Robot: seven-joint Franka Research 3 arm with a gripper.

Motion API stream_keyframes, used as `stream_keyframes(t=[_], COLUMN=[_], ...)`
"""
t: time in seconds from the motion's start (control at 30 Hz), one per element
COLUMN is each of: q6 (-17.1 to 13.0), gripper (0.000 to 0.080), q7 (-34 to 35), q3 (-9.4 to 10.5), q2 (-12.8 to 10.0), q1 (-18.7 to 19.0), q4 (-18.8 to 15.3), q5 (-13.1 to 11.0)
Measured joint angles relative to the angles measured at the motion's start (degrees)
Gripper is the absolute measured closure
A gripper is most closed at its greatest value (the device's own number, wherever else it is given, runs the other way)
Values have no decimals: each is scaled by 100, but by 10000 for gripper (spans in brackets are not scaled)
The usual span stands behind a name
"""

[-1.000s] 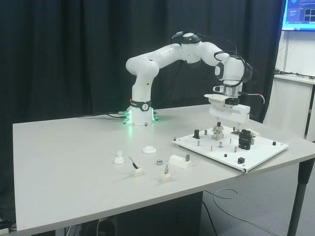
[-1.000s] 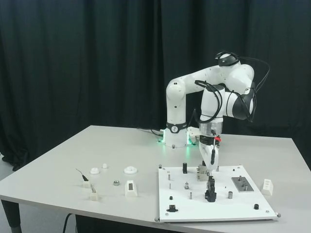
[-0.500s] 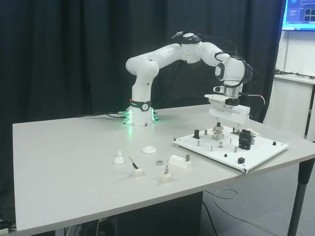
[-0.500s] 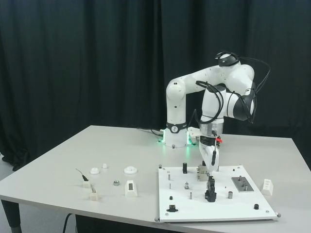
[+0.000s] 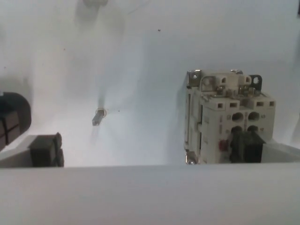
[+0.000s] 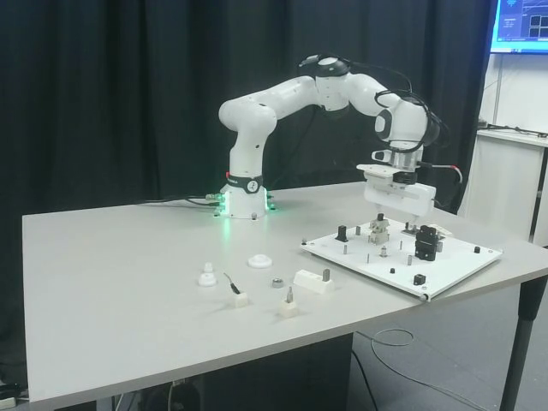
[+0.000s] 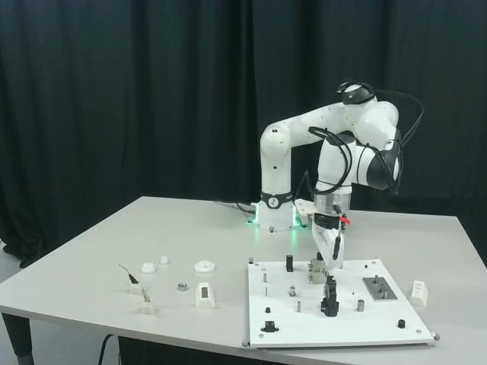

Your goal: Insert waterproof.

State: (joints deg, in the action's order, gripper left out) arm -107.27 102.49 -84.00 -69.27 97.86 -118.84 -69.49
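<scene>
— Gripper (image 5: 145,149) first: what can you see of it?

— In the wrist view the two pads (image 5: 44,150) stand well apart, with nothing clamped between them. One pad overlaps the white terminal block (image 5: 225,122), so their tips are partly hidden. A pale band of the wrist's own housing hides everything nearer.

— And the waterproof part?

— I cannot tell for sure. A black connector (image 7: 329,293) stands upright on the white board (image 7: 380,327), just beside the terminal block and below the gripper. A dark round shape is cut off at the wrist picture's edge; I cannot tell what it is.

— Any writing?

— A screen (image 6: 521,26) shows behind the desk's far corner. Its text is too small to read.

— Room to move?

— The board lies at one end of the desk (image 6: 128,257), its corner close to the desk's edge. Small pegs, such as a grey pin (image 5: 98,116), crowd it. Loose white parts (image 7: 205,295) sit near the desk's middle, well apart from the arm (image 7: 304,125).
</scene>
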Motion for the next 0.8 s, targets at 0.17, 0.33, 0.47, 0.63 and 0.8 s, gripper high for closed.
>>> stream_keyframes(t=[0.17,0.33,0.47,0.63,0.8], q6=[-75,-128,-128,-128,-126], gripper=[3,3,3,3,3], q7=[0,0,0,0,0], q3=[22,40,43,48,53], q2=[0,-1,-1,-1,-1], q1=[-6,-11,-11,-11,-10], q4=[24,42,48,50,50], q5=[14,24,36,43,50])
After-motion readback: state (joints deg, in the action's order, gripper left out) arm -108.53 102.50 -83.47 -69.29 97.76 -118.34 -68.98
